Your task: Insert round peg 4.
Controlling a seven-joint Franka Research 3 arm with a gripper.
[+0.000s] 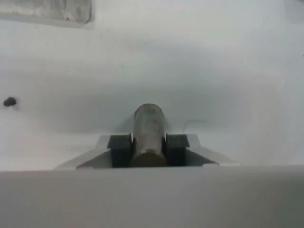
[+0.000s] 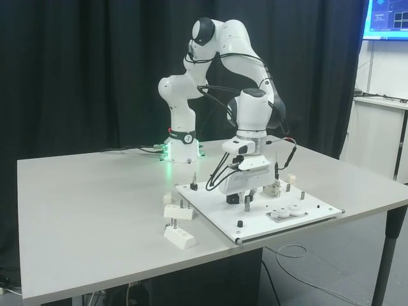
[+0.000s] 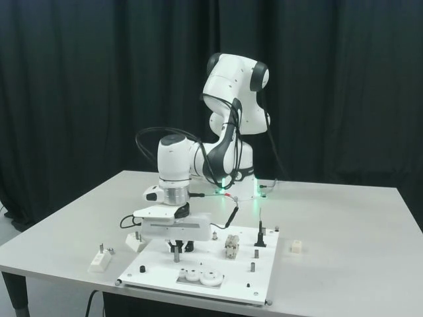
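While the two black fingers (image 1: 121, 149) press in from either side, the round peg (image 1: 148, 135) sits clamped between them, a short grey metal cylinder standing upright along the line of the fingers, with its free end pointing down at the white board (image 1: 199, 71). The gripper (image 1: 148, 151) is closed only as far as the peg's width allows, and nothing else is in its grasp.

From the second room view, the gripper (image 3: 176, 247) hangs low over the near part of the board (image 3: 261, 287), and the peg (image 3: 175, 256) reaches down to the surface or just short of it; whether its tip is touching or already in a hole cannot be told. Just in front of the fingers, toward the board's near edge, lie white gear wheels (image 3: 200, 277). To one side of the fingers stands a small grey metal block (image 3: 230, 247), and farther that way a few dark upright pegs (image 3: 256, 253) rise from the board.

Off the board, on the grey table (image 2: 83, 191), two white holder blocks (image 2: 178, 212) carry small pins, near the board's edge and well apart from the fingers. Another small white block (image 3: 297, 246) rests on the table beyond the board's opposite side. Behind it all, the white arm (image 2: 239, 44) arches up from its base (image 2: 182, 150) before a black curtain (image 2: 76, 64).
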